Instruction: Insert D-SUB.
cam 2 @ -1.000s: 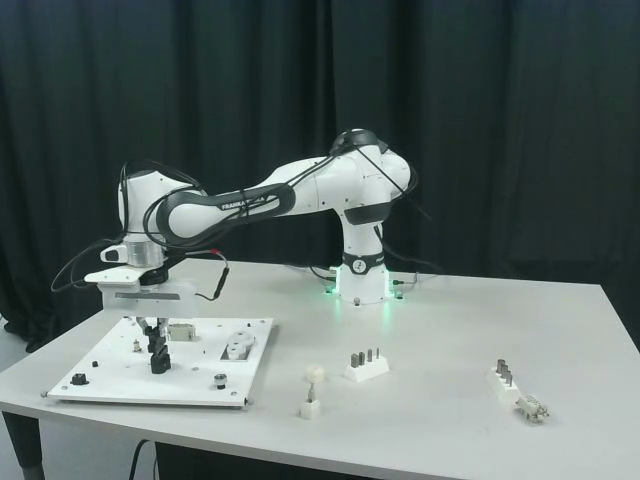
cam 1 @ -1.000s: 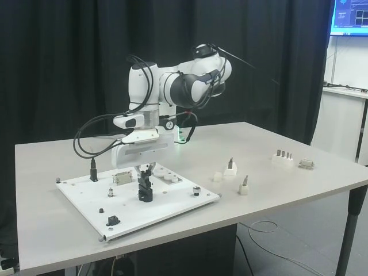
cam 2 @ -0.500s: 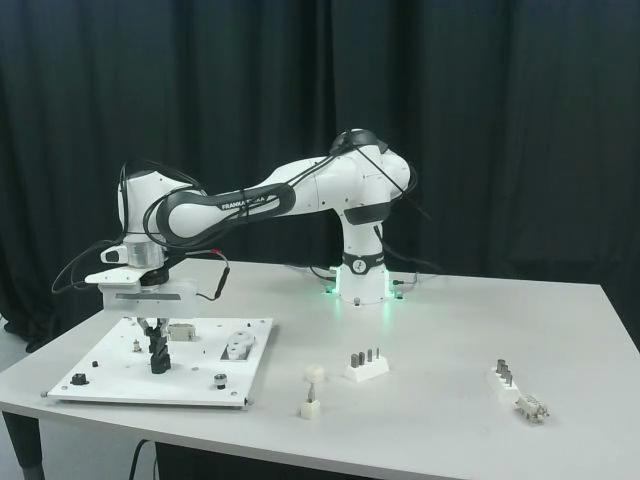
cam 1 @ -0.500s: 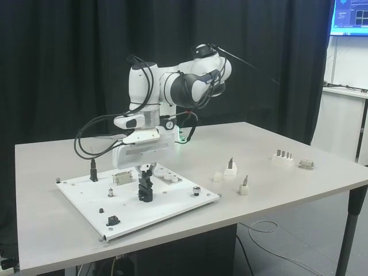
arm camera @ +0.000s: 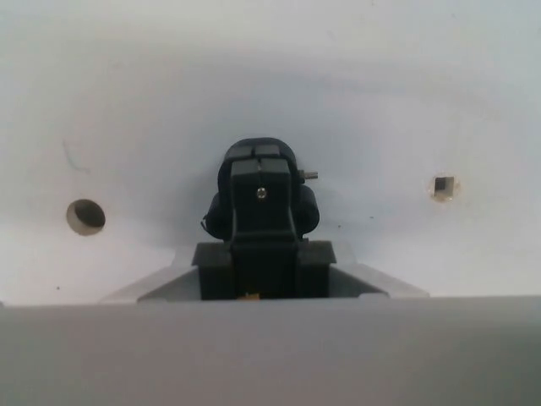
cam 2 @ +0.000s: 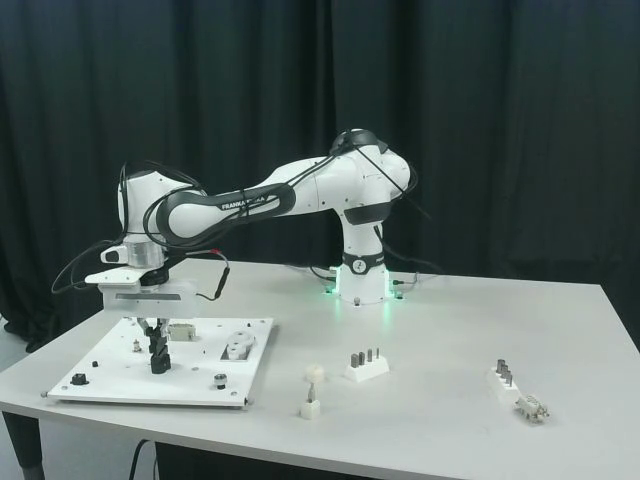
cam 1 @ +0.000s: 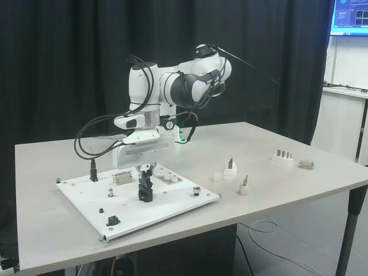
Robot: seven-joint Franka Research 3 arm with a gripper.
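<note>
Wrist view: gripper (arm camera: pixel 262 275) points straight down at the white board (arm camera: pixel 169 101). A black part (arm camera: pixel 260 190) with a small screw on its face sits right at the fingertips. Whether the fingers pinch it or just stand over it, can't tell. A round hole (arm camera: pixel 85 216) and a small square hole (arm camera: pixel 443 186) lie either side of it in the board.

First room view: arm bent low over the board (cam 1: pixel 86 201) on the grey table (cam 1: pixel 299 184). Gripper (cam 1: pixel 145 192) is down at the board surface w/ the black part (cam 1: pixel 144 196) at its tip, upright. A metal D-SUB-looking socket (cam 1: pixel 121 177) stands on the board just behind, apart from the gripper. A loose D-SUB-like connector (cam 1: pixel 306 164) lies well away nr the table's far end.

Second room view: same pose; gripper (cam 2: pixel 156 358) is low on the board (cam 2: pixel 110 388), socket (cam 2: pixel 181 331) beside it, loose connector (cam 2: pixel 532 408) far off.

Judgement: the gripper is busy at a black fixture, so the D-SUB step looks not yet started. Next move prob calls for lifting clear, going over to the connector and gripping it square so the pins align w/ the socket.
</note>
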